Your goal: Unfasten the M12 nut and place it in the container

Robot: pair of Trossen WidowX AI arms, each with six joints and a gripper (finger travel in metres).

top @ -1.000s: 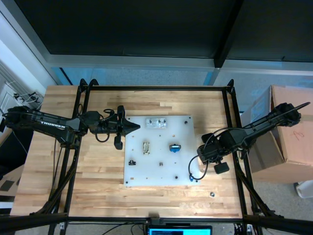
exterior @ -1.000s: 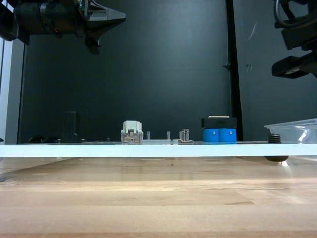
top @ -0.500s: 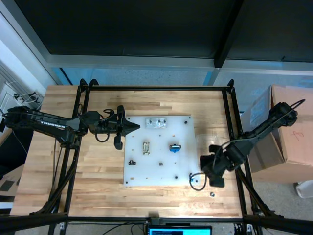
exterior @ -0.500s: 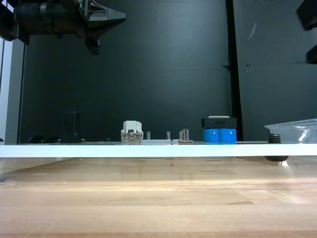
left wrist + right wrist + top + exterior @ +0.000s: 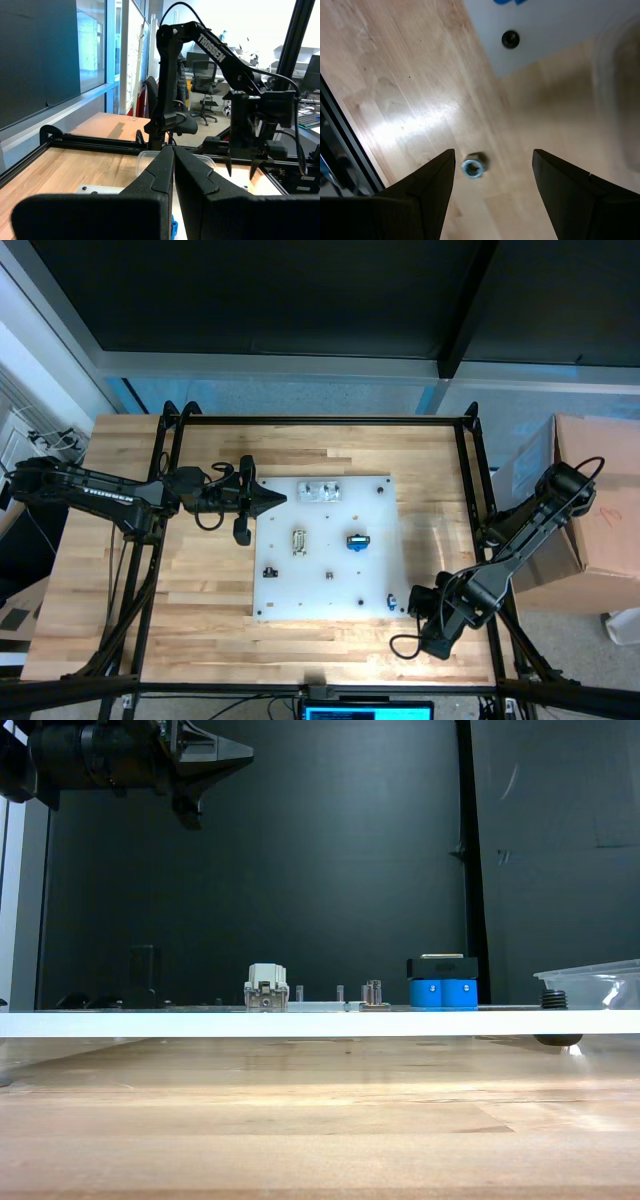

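Silver nut (image 5: pixel 472 168) flat on table (image 5: pixel 395 75), bore upward (off its stud (image 5: pixel 510 38)); right gripper (image 5: pixel 493 151) gapes above, left gripper (image 5: pixel 280 499) pinched together by board (image 5: pixel 310 580).

Small silver M12 nut (image 5: pixel 471 168) lies free on light wooden table (image 5: pixel 200 630), off white plastic board (image 5: pixel 320 560), before its near right corner. It is clear of black ribbed stud (image 5: pixel 510 39) and outside clear plastic container (image 5: pixel 600 978), which sits right of board. Right gripper (image 5: pixel 493 150) hangs over nut, fingers spread either side. Left gripper (image 5: pixel 278 498), fingers together, sits high over board's far left edge.
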